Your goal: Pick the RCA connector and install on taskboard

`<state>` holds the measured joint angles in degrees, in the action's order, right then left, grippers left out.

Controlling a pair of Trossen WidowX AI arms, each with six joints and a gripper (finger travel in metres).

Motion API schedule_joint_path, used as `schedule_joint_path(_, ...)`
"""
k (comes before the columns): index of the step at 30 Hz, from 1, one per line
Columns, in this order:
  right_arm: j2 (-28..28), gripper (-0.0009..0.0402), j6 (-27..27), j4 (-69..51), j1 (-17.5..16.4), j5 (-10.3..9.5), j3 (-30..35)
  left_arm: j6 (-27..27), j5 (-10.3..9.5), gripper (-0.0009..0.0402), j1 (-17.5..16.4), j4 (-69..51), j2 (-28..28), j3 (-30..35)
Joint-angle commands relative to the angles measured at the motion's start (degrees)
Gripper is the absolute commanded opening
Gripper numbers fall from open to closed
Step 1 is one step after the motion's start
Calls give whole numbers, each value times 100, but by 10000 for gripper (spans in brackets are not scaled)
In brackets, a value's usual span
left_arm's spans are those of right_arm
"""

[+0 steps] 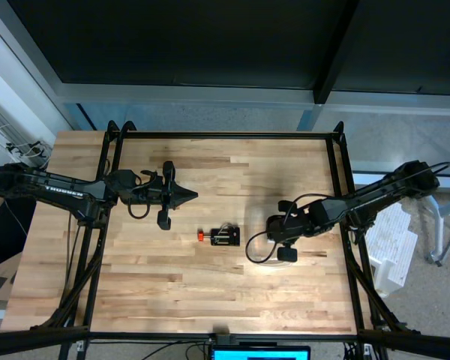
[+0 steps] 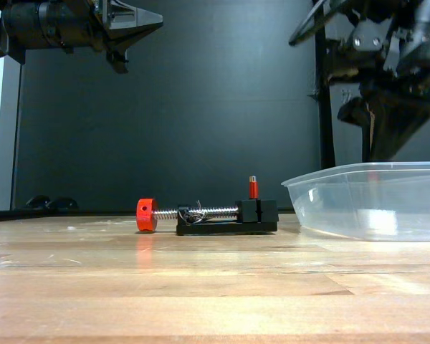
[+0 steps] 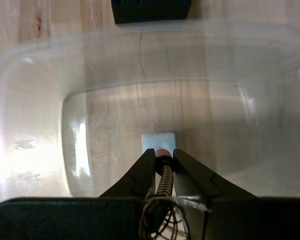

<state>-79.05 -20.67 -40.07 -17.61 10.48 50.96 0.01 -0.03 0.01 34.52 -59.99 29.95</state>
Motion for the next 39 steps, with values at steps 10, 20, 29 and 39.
schedule_joint_path(10, 173, 2, 9, -905, 0, 0, 680, 0, 2, 0, 0, 2, -2, 0)
schedule_joint_path(20, 155, 2, 44, -769, 157, -151, 675, 0, 2, 0, 0, 2, -2, 0)
schedule_joint_path(29, -278, 2, 319, -546, 428, -306, 1054, -2, 0, 0, 0, 2, -2, 0)
schedule_joint_path(39, -946, 2, 555, -431, 581, -334, 1622, -2, 2, 0, 0, 2, -2, 0)
